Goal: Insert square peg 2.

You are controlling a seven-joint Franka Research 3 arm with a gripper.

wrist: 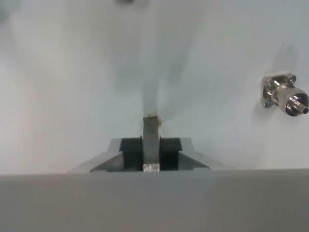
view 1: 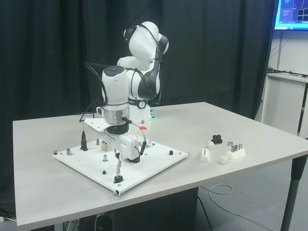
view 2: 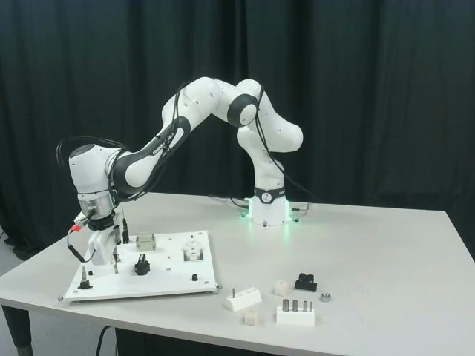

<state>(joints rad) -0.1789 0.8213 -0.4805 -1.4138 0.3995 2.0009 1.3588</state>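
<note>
A grey square peg (wrist: 150, 140) stands upright between my gripper's black fingers (wrist: 129, 152). My gripper (wrist: 151, 155) is shut on it. The peg's lower end meets the white board (wrist: 72, 96) at a small mark; I cannot tell whether it sits in a hole. In the first room view the gripper (view 1: 119, 159) hangs over the near part of the board (view 1: 159, 163) with the peg (view 1: 119, 168) pointing down. In the second room view the gripper (view 2: 115, 248) and peg (view 2: 116, 265) are above the left side of the board (view 2: 174, 280).
A metal connector (wrist: 285, 94) is bolted to the board close to the peg. Black knobs (view 1: 118, 179) (view 2: 141, 265) and a grey block (view 2: 145, 242) also stand on the board. Off the board lie white peg holders (view 2: 295, 315) (view 2: 243, 298) and a black part (view 2: 305, 282).
</note>
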